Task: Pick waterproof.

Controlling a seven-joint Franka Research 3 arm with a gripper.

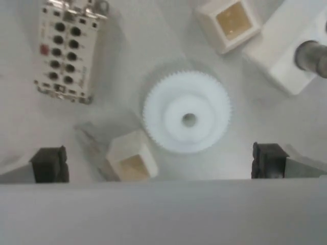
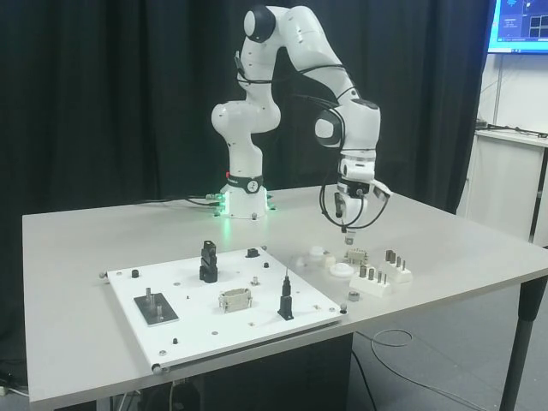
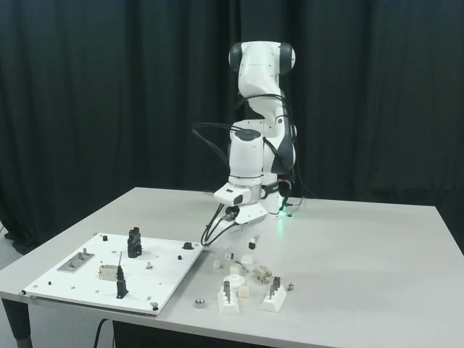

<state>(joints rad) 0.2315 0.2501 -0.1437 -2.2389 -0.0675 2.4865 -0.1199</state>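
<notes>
Because the gripper (image 1: 158, 163) hangs wide open over a white gear (image 1: 187, 112), far from the table's edges, it risks closing on the gear rather than the neighbouring waterproof connector (image 1: 66, 51).

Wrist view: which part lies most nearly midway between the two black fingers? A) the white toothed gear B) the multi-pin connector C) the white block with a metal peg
A: the white toothed gear lies between the open fingers, while the connector and peg block sit farther out.
</notes>
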